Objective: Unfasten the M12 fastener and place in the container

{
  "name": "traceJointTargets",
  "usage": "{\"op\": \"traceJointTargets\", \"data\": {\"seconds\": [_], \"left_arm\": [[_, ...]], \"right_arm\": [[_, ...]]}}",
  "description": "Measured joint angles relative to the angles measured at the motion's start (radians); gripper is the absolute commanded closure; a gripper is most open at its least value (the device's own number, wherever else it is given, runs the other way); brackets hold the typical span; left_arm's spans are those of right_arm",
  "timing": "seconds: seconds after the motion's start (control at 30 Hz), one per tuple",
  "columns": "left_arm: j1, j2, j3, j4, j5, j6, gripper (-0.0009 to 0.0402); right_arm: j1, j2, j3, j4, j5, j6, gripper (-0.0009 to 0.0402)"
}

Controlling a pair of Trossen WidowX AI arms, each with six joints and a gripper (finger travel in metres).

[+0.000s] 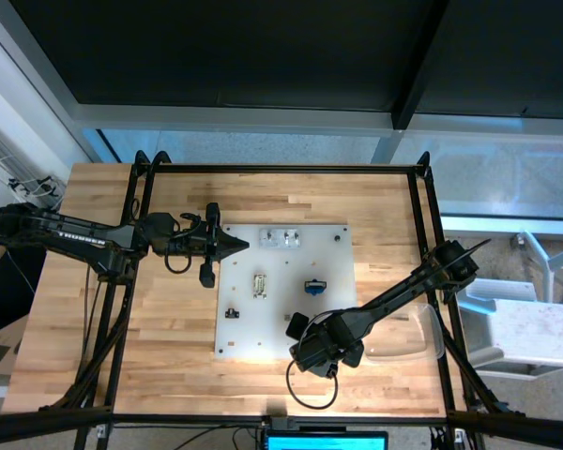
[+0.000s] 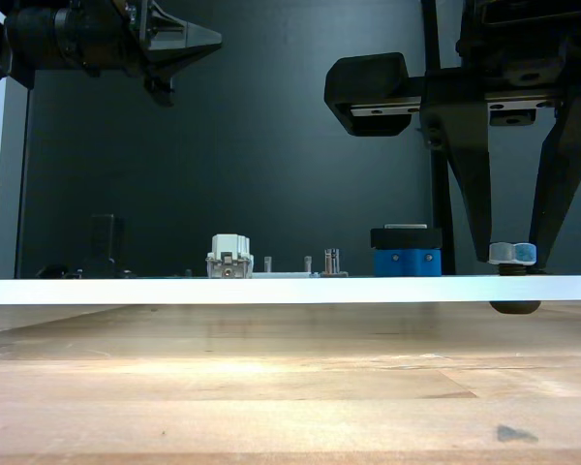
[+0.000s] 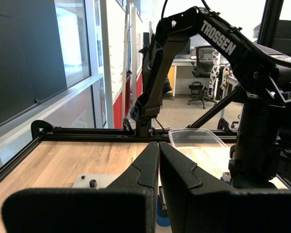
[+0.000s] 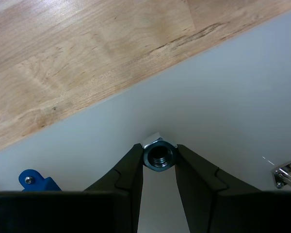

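**Nut Being Gripped on Its Stud by the Right Arm**

The M12 fastener [image 4: 159, 156] is being pinched between the narrowed fingers of the right gripper [image 2: 510, 249]. That gripper is being pointed straight down over the near right edge of the white board [image 1: 281, 323], apparently so the nut can be turned about its own axis. In the low view the nut is being shown atop the short black stud [image 2: 511, 272], seemingly not yet lifted clear. The container [image 1: 435, 330] is being seen just beside the board's right edge, without the nut in it. The left gripper [image 3: 158, 162] is being held with its fingers pressed together, high over the board's far left, out of the working arm's way.
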State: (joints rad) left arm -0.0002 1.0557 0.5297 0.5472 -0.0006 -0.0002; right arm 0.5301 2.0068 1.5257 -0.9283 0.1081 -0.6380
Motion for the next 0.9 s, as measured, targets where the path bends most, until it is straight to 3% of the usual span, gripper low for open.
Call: {"op": "traceJointTargets", "data": {"seconds": [0.7,0.9], "left_arm": [[0.0,0.0,0.0,0.0,0.0,0.0,0.0393],[0.0,0.0,0.0,0.0,0.0,0.0,0.0393]], "right_arm": [[0.004,-0.003,0.0,0.093,-0.032,0.0,0.0384],[0.008,-0.011,0.005,0.067,-0.045,-0.053,0.0384]]}}
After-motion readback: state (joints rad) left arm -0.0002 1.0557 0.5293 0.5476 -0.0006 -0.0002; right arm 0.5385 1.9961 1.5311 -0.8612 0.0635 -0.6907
